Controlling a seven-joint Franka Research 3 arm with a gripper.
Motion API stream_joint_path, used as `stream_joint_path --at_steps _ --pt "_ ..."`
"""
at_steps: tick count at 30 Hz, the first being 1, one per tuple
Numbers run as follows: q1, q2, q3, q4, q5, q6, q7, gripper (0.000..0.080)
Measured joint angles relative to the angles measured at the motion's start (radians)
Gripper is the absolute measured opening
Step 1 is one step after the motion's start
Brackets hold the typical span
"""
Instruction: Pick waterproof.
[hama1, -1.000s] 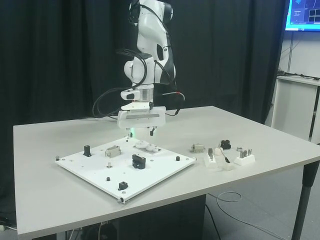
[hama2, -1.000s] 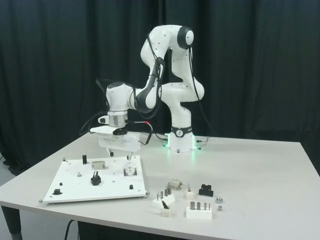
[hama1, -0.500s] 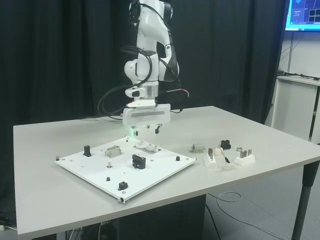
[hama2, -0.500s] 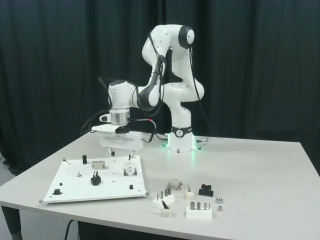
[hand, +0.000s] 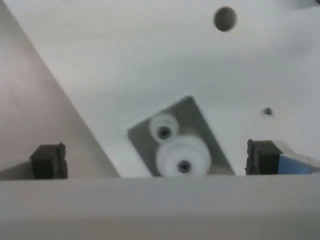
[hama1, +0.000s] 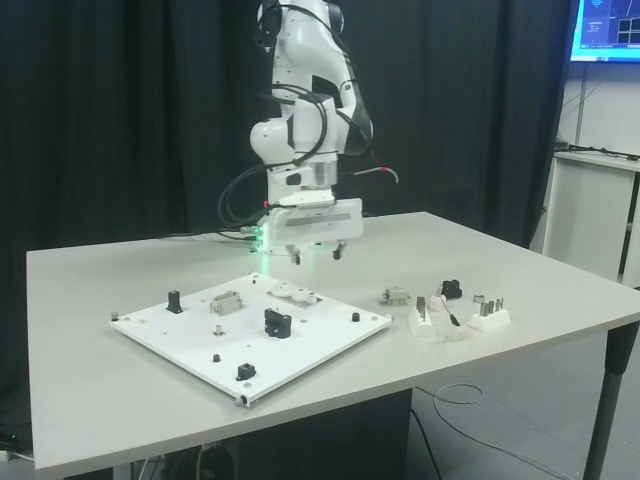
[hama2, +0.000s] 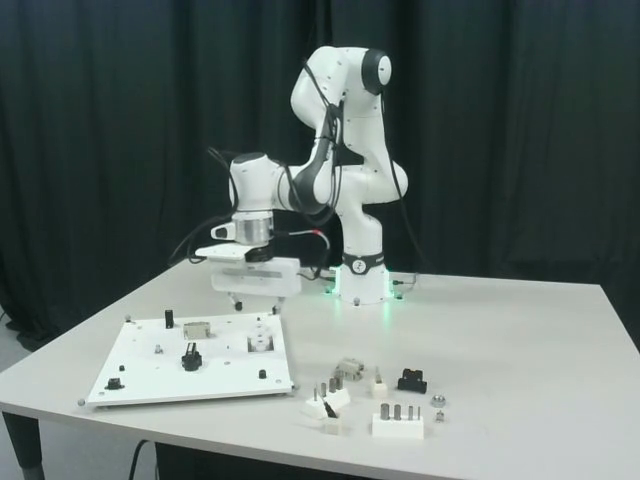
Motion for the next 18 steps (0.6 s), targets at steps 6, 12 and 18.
stream_joint_path --at_steps 6,12,18 --pt "0.031 -0.013 0.018 0.004 0.0 -0.004 0.078 0.08" --pt "0.059 -0.017 0.045 0.009 0.0 -0.007 0.153 0.08" --pt "0.081 -0.017 0.075 0.012 0.0 -0.012 0.235 0.08"
